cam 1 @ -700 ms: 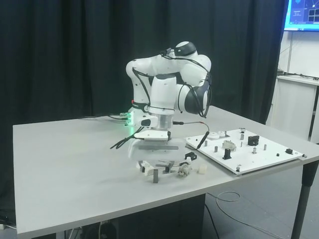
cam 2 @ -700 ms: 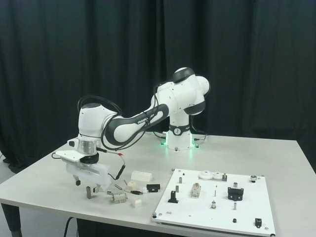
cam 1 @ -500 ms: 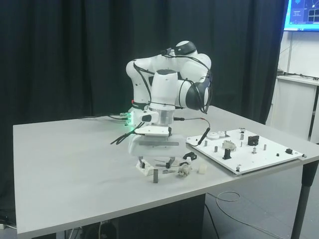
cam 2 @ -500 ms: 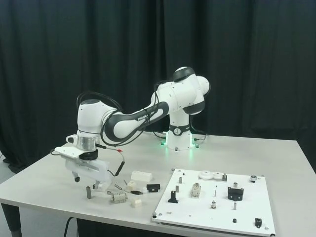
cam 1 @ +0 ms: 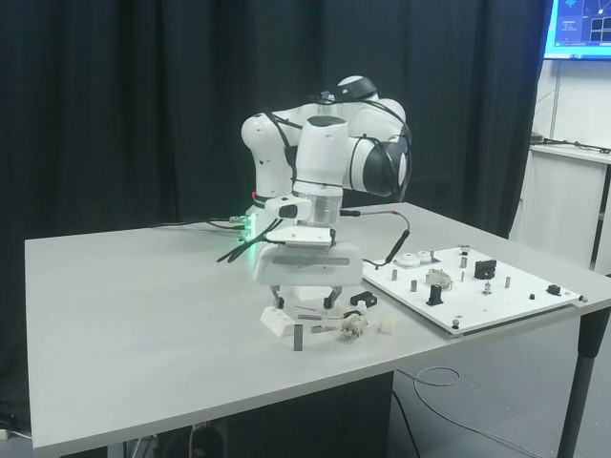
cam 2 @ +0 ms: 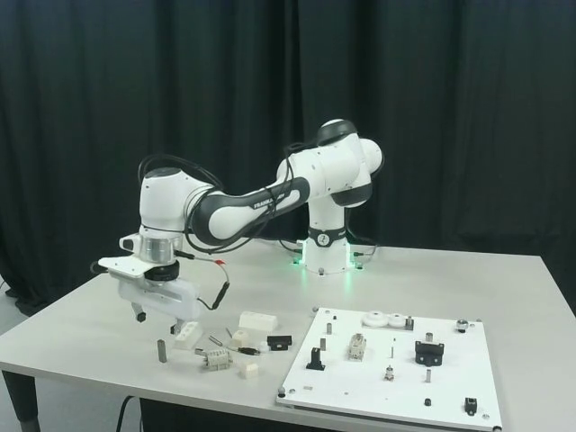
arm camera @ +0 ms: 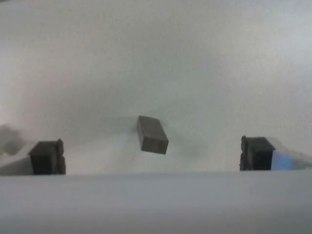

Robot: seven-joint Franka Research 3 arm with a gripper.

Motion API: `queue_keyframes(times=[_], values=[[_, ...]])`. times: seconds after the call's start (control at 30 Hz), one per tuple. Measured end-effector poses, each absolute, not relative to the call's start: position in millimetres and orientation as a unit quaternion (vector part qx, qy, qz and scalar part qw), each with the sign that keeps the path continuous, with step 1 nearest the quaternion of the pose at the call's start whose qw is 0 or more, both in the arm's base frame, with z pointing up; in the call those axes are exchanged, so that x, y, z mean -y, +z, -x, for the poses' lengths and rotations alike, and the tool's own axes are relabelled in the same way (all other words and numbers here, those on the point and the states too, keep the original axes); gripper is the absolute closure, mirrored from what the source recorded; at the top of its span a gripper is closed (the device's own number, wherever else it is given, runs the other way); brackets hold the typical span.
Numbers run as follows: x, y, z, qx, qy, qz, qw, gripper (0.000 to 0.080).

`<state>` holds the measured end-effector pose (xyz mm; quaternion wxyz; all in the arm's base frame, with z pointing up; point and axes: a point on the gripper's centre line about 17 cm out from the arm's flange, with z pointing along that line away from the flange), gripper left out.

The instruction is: Remove BNC.

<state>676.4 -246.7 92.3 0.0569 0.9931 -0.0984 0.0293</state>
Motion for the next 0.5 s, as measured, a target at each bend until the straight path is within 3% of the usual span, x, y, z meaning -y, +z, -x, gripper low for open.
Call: queue_keyframes(times=[0.5], values=[[238.1, 101.1, -679.5, 0.094, 0.027, -0.993, 0.062, 0.0003]])
